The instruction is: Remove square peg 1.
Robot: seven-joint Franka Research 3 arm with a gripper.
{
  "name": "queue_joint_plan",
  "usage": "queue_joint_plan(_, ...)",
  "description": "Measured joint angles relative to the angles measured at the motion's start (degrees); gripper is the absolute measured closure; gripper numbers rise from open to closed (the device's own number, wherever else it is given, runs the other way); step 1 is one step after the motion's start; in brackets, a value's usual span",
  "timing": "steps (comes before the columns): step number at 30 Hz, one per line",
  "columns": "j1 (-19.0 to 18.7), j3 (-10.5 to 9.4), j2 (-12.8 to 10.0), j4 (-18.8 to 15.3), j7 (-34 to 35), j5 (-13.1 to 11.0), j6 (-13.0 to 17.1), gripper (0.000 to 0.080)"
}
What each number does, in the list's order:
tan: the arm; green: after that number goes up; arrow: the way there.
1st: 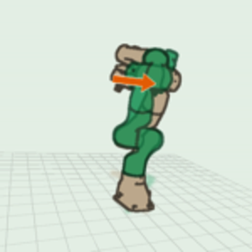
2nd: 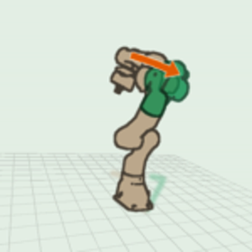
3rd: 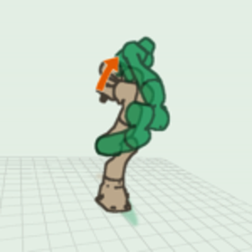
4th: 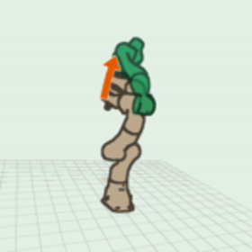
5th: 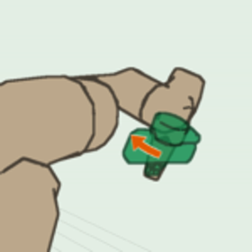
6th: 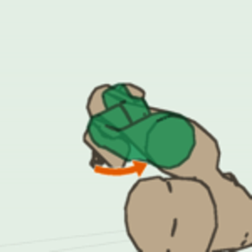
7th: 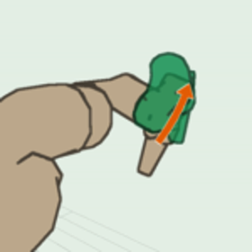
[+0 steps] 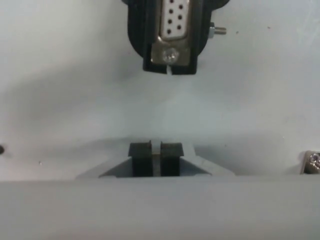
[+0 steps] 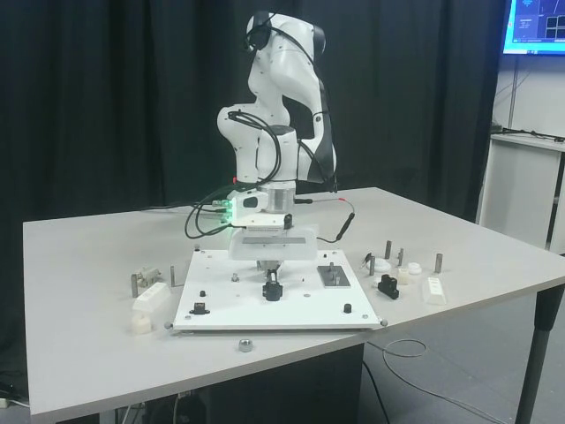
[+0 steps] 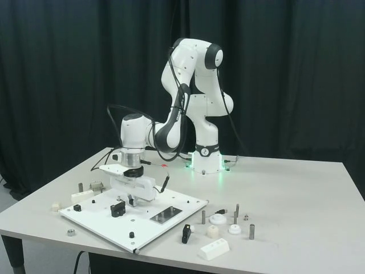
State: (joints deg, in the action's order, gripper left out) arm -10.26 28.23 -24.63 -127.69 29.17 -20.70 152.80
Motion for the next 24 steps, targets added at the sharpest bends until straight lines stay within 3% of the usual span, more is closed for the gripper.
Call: queue_joint_plan(24, 0.0, 0.0, -0.1, 0.2, -4.1, 0.0, -0.4, 0.0771)
